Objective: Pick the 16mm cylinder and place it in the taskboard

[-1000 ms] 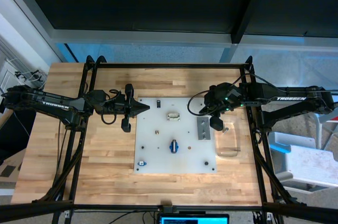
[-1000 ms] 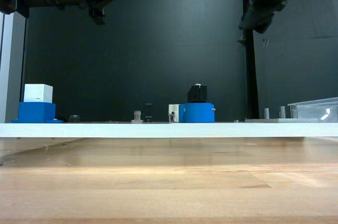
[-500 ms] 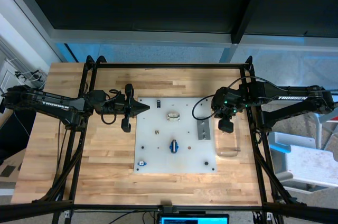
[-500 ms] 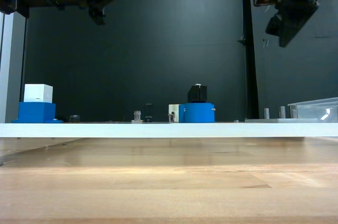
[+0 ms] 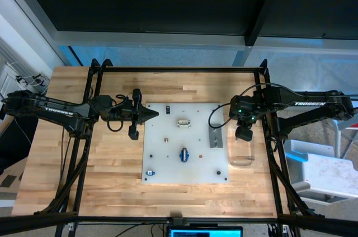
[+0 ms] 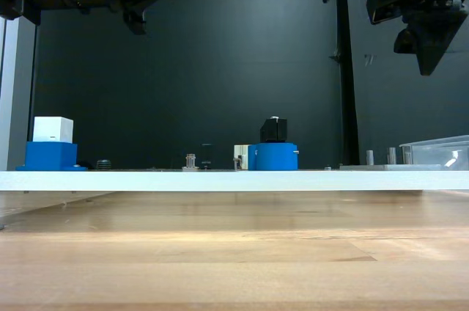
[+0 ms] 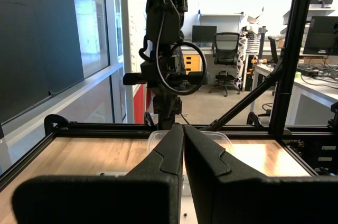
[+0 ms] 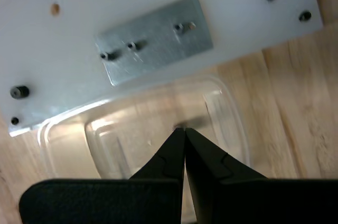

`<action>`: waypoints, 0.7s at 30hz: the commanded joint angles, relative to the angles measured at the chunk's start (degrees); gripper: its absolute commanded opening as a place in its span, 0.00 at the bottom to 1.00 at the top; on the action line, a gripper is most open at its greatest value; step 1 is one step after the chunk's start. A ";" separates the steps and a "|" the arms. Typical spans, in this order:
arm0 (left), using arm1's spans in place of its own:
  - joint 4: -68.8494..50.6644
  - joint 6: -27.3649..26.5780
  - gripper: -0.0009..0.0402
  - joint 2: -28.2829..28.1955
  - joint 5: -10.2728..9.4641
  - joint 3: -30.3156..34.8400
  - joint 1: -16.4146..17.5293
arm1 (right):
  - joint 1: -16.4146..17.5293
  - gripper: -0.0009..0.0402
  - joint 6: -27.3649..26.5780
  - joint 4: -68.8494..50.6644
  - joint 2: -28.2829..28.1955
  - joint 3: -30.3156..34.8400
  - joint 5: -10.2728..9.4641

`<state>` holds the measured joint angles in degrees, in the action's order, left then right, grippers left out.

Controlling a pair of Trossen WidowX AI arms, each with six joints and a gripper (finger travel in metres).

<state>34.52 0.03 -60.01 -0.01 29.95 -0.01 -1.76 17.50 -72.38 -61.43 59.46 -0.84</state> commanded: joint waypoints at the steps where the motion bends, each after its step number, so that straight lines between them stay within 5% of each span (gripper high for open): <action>1: 0.00 0.02 0.02 0.00 0.00 0.00 0.02 | 0.50 0.02 0.13 -1.07 0.00 -0.09 0.63; 21: 0.00 0.02 0.02 0.00 0.00 0.00 0.00 | 4.81 0.02 4.92 -2.49 0.17 -4.22 1.29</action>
<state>34.50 0.03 -59.99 -0.01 29.95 -0.01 2.81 21.96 -74.83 -61.28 55.40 0.45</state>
